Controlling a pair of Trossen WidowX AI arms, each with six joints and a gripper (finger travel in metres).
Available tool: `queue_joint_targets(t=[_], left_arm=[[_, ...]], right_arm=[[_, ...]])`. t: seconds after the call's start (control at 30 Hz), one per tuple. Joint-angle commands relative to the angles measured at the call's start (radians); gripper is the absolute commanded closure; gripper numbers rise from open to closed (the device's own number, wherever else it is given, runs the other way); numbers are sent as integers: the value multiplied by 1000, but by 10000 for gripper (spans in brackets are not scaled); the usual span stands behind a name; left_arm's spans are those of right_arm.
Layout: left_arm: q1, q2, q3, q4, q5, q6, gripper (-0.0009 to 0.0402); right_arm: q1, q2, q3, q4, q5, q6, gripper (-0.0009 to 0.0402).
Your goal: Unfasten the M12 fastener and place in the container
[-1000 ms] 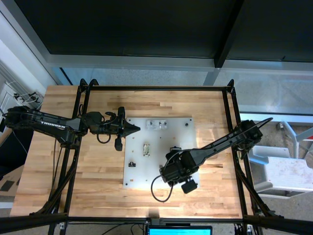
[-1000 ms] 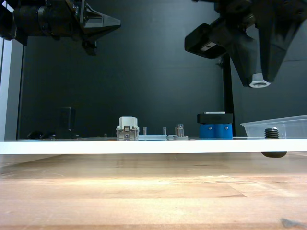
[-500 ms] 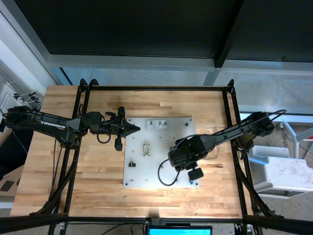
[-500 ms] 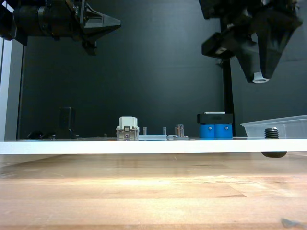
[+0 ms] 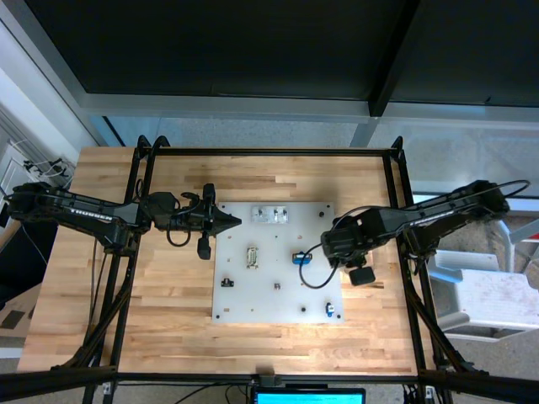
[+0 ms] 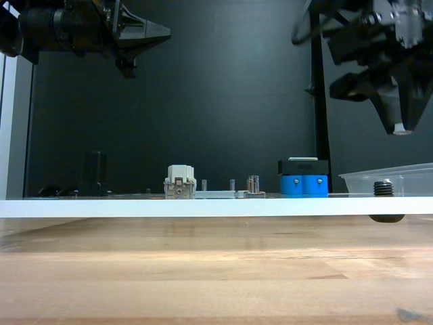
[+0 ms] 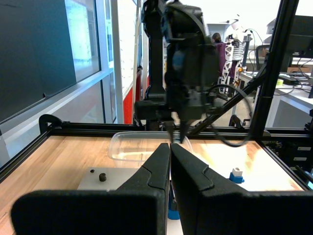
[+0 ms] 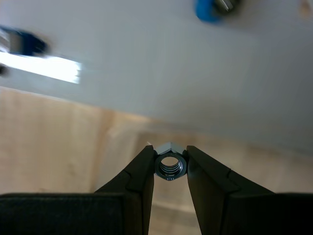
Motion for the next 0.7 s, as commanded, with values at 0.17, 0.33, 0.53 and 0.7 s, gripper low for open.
queue_joint_targets(t=[0.17, 0.33, 0.53, 0.7], left_arm=[[0, 0, 0, 0, 0, 0, 393], [0, 0, 0, 0, 0, 0, 393], [0, 0, 0, 0, 0, 0, 393], [0, 0, 0, 0, 0, 0, 393]], right_arm=[[-62, -124, -138, 1, 35, 2, 387], [-80, -182, -205, 3, 35, 2, 387], [-84, -200, -235, 8, 45, 64, 381], [-84, -200, -237, 10, 42, 79, 342]])
